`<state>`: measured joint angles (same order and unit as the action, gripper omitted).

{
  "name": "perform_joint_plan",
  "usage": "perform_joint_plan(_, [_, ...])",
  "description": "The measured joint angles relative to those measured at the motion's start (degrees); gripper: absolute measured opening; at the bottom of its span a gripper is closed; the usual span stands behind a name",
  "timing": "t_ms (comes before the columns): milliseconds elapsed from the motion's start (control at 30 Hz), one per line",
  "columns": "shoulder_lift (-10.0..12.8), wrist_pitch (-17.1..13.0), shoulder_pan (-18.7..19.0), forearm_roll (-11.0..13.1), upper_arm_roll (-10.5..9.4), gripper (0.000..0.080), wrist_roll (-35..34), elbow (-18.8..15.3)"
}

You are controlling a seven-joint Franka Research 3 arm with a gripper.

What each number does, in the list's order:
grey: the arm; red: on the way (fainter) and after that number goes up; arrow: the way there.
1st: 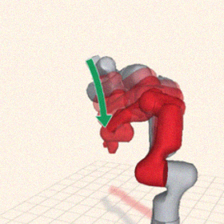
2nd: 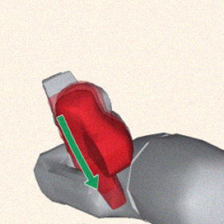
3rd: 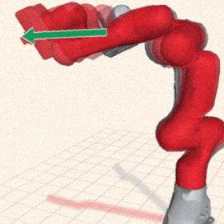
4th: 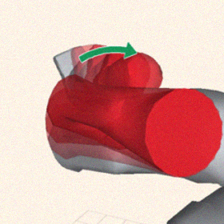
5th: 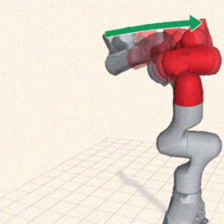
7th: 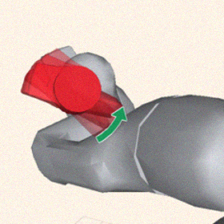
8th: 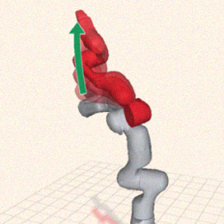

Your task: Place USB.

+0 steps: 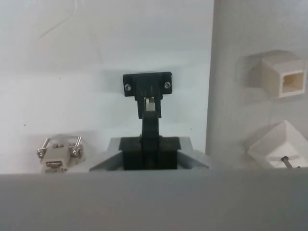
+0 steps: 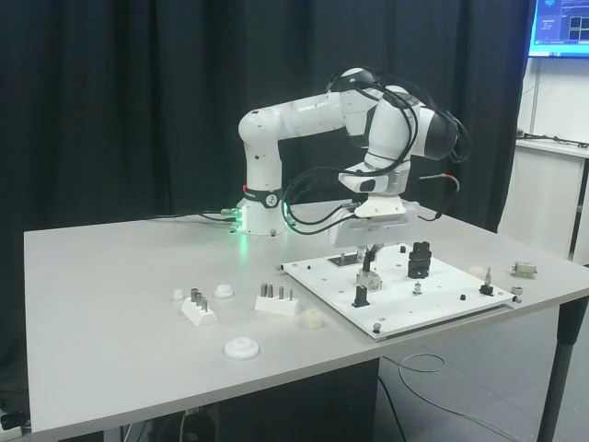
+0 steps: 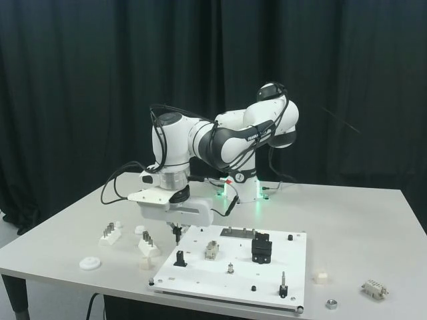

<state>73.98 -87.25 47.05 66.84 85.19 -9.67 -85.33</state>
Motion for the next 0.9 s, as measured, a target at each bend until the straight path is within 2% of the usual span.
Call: perform_joint_plan(900, [0.0,-1.1,0.2,0.0,-0.20,0.0068,0.6,0.4])
